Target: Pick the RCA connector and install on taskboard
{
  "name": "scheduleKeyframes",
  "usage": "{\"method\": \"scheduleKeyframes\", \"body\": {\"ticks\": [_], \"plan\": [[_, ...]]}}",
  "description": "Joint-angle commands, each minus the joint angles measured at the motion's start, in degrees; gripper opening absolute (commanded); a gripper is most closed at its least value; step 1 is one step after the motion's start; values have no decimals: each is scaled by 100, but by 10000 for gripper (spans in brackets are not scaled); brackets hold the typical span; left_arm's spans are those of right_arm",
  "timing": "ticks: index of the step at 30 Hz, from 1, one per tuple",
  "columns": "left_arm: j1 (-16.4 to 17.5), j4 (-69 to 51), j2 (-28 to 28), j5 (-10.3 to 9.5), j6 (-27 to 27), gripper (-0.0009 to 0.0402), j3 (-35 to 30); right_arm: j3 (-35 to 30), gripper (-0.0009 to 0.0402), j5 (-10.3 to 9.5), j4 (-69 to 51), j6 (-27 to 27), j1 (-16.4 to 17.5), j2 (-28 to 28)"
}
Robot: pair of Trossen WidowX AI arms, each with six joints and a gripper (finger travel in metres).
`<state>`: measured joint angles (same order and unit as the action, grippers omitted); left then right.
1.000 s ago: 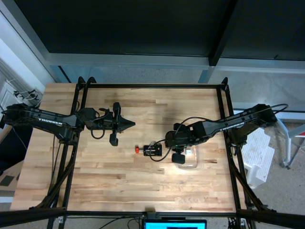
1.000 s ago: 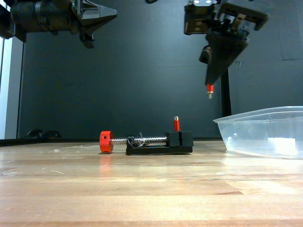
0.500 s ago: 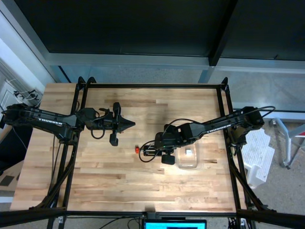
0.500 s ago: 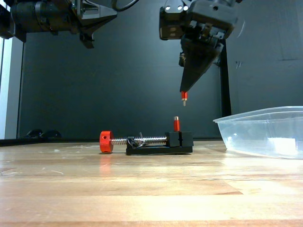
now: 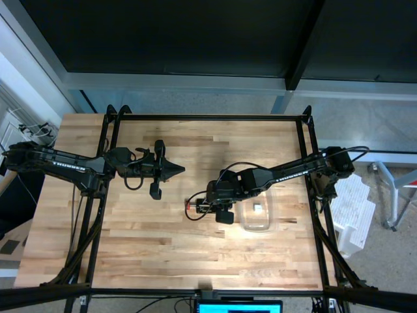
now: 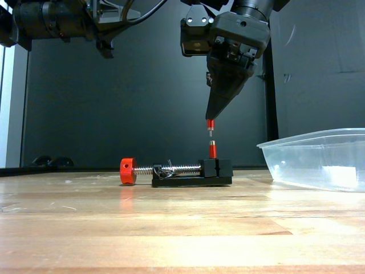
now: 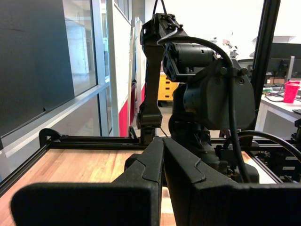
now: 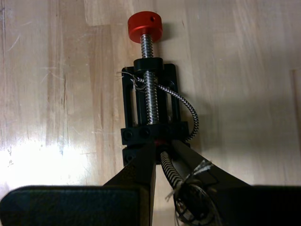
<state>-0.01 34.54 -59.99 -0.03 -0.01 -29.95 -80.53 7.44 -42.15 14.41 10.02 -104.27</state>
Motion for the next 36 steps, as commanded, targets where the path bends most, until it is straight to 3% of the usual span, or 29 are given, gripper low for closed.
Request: {"method": "scheduleKeyframes", "body": {"ticks": [1, 4, 36], "plan": [[0, 0, 0, 0, 2, 0, 0, 7, 0, -24, -4, 4, -15, -28], [0, 2, -2, 0, 0, 0, 0, 9, 0, -149, 0, 7, -15, -28], [0, 2, 0, 0, 0, 0, 0, 131, 0, -98, 98, 2, -42, -28]]}}
